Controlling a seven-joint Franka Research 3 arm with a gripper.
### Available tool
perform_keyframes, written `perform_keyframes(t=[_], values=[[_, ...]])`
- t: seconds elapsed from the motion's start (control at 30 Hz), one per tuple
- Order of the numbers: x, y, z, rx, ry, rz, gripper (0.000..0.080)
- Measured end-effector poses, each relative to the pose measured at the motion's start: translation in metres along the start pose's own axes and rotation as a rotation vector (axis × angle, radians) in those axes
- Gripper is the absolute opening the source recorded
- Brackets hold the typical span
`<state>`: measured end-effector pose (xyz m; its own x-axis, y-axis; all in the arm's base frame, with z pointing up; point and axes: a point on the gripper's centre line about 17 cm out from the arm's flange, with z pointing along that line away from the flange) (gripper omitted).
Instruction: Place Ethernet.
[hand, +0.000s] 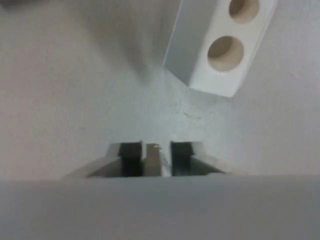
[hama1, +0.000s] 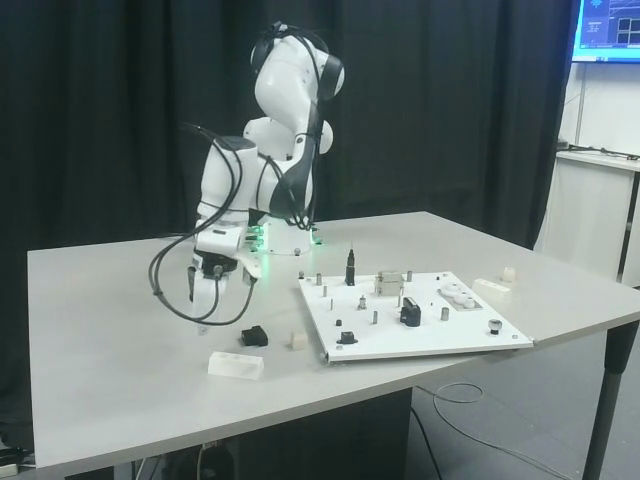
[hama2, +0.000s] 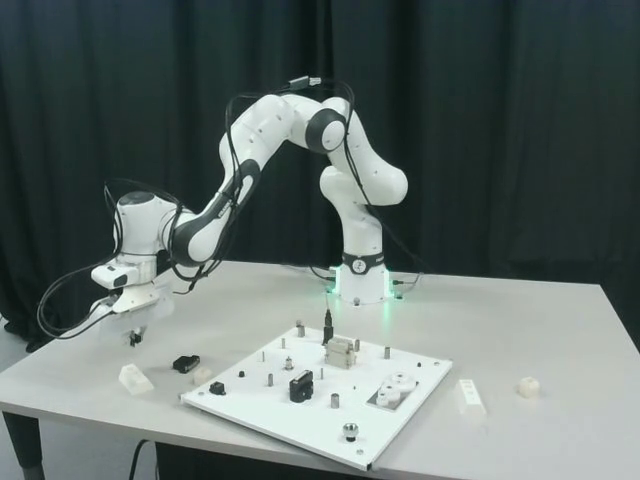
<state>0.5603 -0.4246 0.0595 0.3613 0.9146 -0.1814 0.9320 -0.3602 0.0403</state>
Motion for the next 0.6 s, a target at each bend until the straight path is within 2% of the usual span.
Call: perform_keyframes(t=[0.13,0.17,0.33,0.37,0.6], values=[[-0.0032,-0.0009,0.0054,-0.002,0.006,0.010,0.0080],[-0.0040,-0.0010,0.0062,-0.003,0.006,0.012,0.0345],[-0.0061,-0.0005,0.0084,-0.007,0.004,0.015,0.0345],[-0.0063,-0.0004,0.0085,-0.008,0.004,0.016,0.0638],[-0.0065,0.0018,0.0073,-0.014,0.005,0.020,0.0638]])
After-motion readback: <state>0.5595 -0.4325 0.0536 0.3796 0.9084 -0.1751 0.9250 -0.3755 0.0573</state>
